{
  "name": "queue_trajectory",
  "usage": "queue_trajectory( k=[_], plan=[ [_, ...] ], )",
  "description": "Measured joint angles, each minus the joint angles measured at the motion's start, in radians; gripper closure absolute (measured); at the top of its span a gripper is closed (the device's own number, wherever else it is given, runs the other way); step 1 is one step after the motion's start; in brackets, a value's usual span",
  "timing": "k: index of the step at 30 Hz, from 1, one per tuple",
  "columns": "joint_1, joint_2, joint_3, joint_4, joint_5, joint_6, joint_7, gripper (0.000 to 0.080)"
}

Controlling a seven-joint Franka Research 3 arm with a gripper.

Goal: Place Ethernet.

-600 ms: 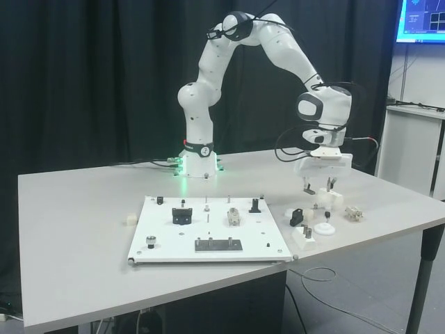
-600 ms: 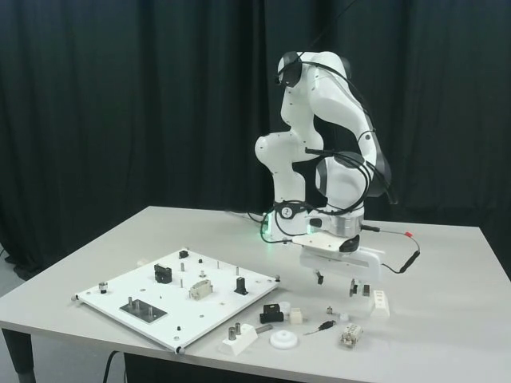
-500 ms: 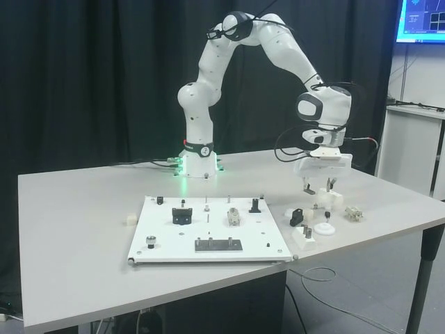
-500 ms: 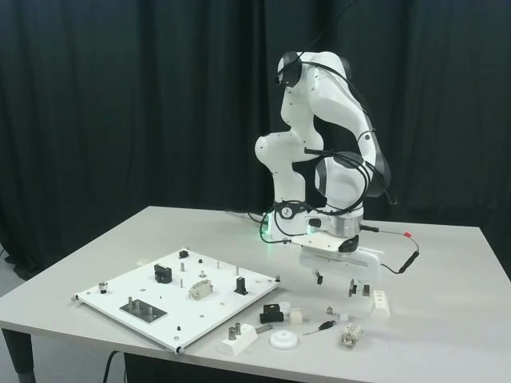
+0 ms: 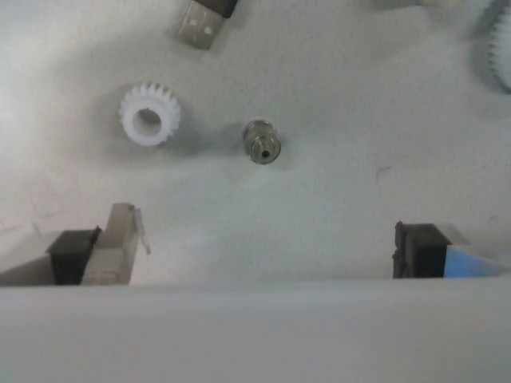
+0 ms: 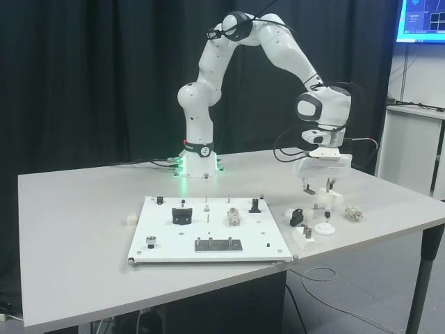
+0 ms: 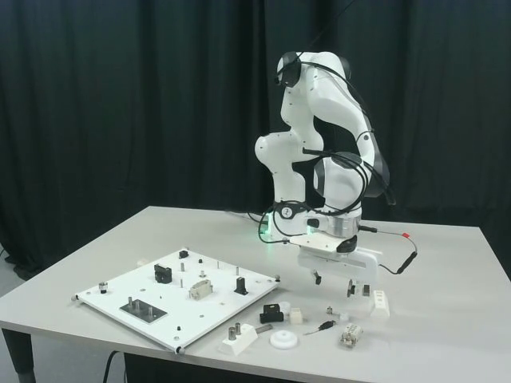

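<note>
Risen slightly, pincer (image 7: 334, 285) hangs open above table (image 7: 447, 319).

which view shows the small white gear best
The wrist view: the small white gear sits close below the camera, with its teeth and centre hole plain. In both room views the loose parts by the gripper are too small to pick it out with certainty.

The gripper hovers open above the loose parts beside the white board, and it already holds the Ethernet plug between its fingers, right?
Not quite. The gripper does hover open above the loose parts beside the white board, but nothing sits between its fingers. The wrist view shows only bare table there, with a small white gear and a metal connector lying below.
</note>
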Motion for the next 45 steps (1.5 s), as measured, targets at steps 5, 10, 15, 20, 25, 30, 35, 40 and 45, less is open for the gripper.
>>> queue_trajectory(
  k=[5,10,15,20,25,30,35,40,45],
  plan=[
    [-0.001,0.000,0.000,0.002,0.000,0.000,0.000,0.0003],
    [-0.001,0.000,0.000,0.004,0.000,0.000,0.000,0.0003],
    [-0.001,0.000,0.000,0.005,0.000,-0.001,0.000,0.0003],
    [-0.001,0.000,0.000,0.006,0.000,-0.002,0.000,0.0003],
    [-0.001,0.000,0.001,0.009,0.000,-0.006,0.000,0.0003],
    [0.000,0.000,0.008,0.009,0.000,-0.011,0.000,0.0003],
    [0.000,0.001,0.023,0.009,0.001,-0.016,0.008,0.0003],
    [0.001,0.004,0.043,0.009,0.001,-0.019,0.027,0.0003],
    [0.005,0.013,0.058,0.010,0.001,-0.019,0.045,0.0003]
  ],
)
